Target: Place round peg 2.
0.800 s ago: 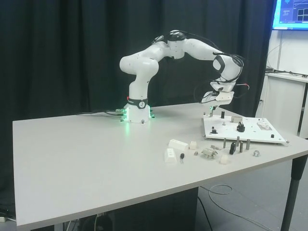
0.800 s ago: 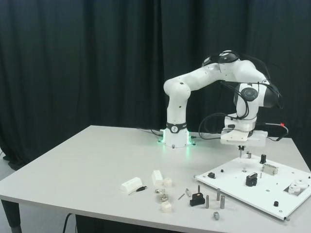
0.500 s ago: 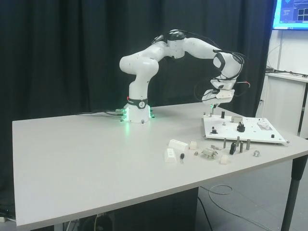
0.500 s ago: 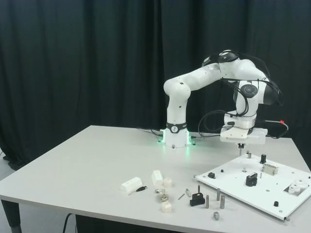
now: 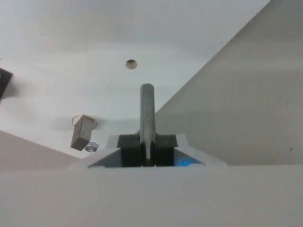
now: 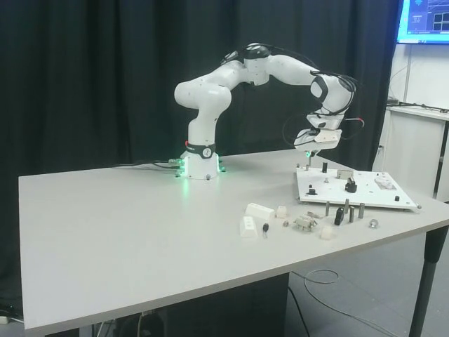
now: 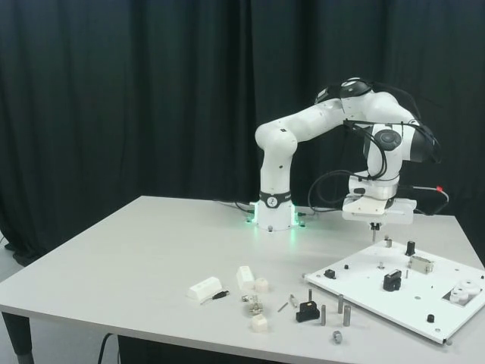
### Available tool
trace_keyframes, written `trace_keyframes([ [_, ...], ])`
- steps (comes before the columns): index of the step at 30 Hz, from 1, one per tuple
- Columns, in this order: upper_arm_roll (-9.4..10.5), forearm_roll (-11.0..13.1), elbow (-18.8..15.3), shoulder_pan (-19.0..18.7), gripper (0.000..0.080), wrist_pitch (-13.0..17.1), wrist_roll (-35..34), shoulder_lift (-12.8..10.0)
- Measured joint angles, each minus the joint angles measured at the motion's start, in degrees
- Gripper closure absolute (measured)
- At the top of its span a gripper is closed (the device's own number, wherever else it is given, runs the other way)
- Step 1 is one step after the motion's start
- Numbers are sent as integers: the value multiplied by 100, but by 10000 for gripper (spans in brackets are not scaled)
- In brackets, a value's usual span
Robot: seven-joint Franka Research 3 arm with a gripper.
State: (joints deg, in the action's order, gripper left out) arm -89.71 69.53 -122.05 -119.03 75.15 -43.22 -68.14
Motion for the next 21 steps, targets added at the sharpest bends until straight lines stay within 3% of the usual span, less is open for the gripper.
trace_keyframes([
  [21,-25,-57,7,11,738,37,0,0],
])
